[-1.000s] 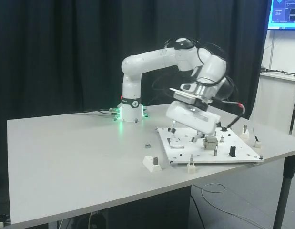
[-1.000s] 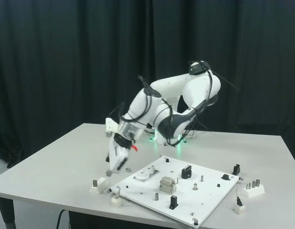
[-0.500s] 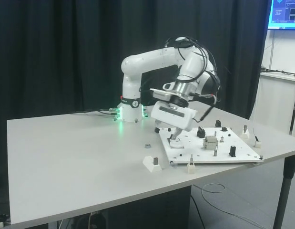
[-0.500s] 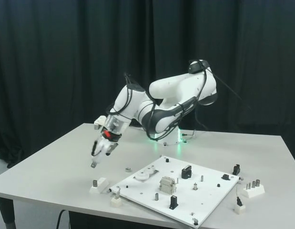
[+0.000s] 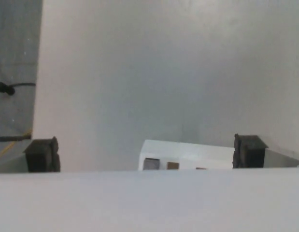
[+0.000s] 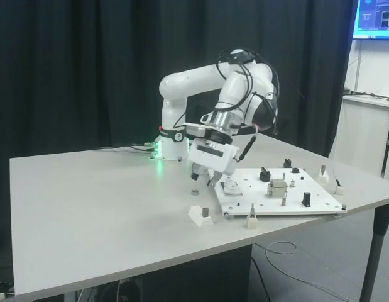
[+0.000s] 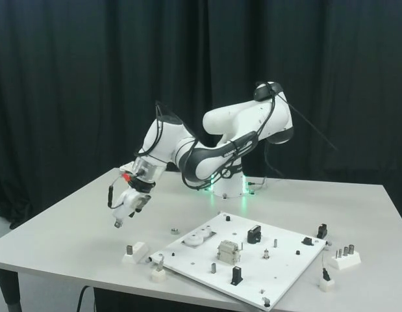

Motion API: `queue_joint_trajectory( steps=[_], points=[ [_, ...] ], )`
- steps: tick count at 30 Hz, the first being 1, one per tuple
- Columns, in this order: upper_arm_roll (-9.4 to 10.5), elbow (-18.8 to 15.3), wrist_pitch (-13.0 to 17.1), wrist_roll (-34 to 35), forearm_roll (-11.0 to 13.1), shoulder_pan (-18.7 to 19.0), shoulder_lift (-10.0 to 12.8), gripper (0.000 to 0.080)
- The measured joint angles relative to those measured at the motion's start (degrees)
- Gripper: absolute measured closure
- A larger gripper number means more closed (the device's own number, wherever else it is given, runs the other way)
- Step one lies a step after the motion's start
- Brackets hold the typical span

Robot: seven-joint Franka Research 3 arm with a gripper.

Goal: Pick square peg 4.

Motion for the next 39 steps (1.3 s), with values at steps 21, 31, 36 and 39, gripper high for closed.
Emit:
queue_joint_trajectory(
  steps=[21, 31, 36, 39],
  points=[
    [2.76, -1.75, -0.33, -4.96, 7.39, -0.93, -1.13, 0.0003],
    [3.60, -1.76, -0.52, -7.15, 9.44, -1.14, -1.30, 0.0003],
    [4.05, -1.76, -0.53, -8.57, 9.60, -1.32, -1.44, 0.0003],
    [4.18, -1.76, -0.58, -9.46, 9.60, -1.38, -1.66, 0.0003]
  ],
)
